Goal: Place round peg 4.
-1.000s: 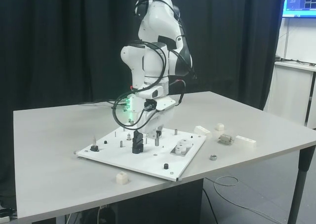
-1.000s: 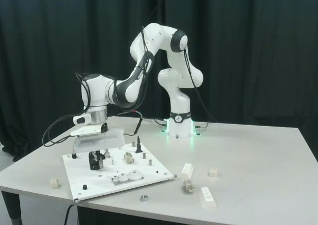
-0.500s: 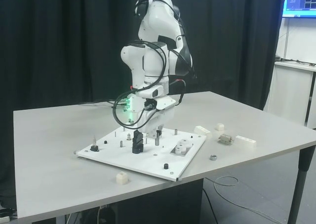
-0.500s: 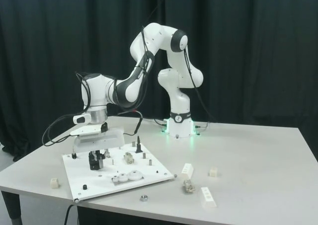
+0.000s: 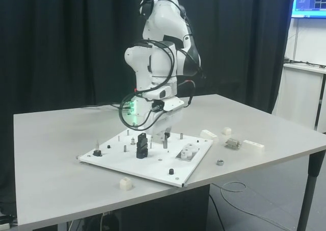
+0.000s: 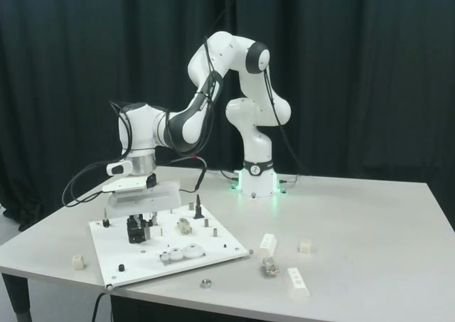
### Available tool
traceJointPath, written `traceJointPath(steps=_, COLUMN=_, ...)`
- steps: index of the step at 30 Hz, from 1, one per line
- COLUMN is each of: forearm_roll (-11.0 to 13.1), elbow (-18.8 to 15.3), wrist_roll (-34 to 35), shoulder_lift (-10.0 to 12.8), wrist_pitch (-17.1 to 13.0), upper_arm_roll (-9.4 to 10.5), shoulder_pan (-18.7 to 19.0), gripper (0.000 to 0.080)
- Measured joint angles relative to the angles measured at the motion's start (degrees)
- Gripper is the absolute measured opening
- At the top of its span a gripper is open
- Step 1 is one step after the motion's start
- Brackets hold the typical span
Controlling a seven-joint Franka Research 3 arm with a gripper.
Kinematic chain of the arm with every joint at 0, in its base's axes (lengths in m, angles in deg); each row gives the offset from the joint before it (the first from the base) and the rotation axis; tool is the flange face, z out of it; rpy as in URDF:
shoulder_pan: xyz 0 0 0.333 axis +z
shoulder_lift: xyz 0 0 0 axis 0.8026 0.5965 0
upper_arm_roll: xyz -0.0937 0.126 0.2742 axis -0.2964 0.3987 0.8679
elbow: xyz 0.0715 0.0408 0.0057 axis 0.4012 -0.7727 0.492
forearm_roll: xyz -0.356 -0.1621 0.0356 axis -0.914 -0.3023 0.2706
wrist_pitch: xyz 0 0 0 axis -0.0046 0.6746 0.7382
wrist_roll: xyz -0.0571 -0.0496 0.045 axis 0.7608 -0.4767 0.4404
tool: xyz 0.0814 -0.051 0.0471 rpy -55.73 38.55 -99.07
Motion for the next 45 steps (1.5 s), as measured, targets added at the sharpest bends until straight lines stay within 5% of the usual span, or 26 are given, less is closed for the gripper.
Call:
traceJointPath(steps=10, forearm_roll=2.9, elbow=0.1, wrist_roll=4.0, shoulder_lift=-1.4, wrist_pitch=-0.1, upper_arm_roll=0.14, shoulder_pan=3.5, gripper=0.0143)
traceJointPath(steps=25, forearm_roll=3.6, elbow=0.9, wrist_roll=15.3, shoulder_lift=-1.6, wrist_pitch=-0.9, upper_arm_roll=0.18, shoulder_pan=13.1, gripper=0.0143)
traceJointPath(steps=45, forearm_roll=2.9, elbow=1.0, wrist_roll=21.4, shoulder_lift=3.4, wrist_pitch=-6.9, upper_arm_roll=0.13, shoulder_pan=21.4, gripper=0.0143)
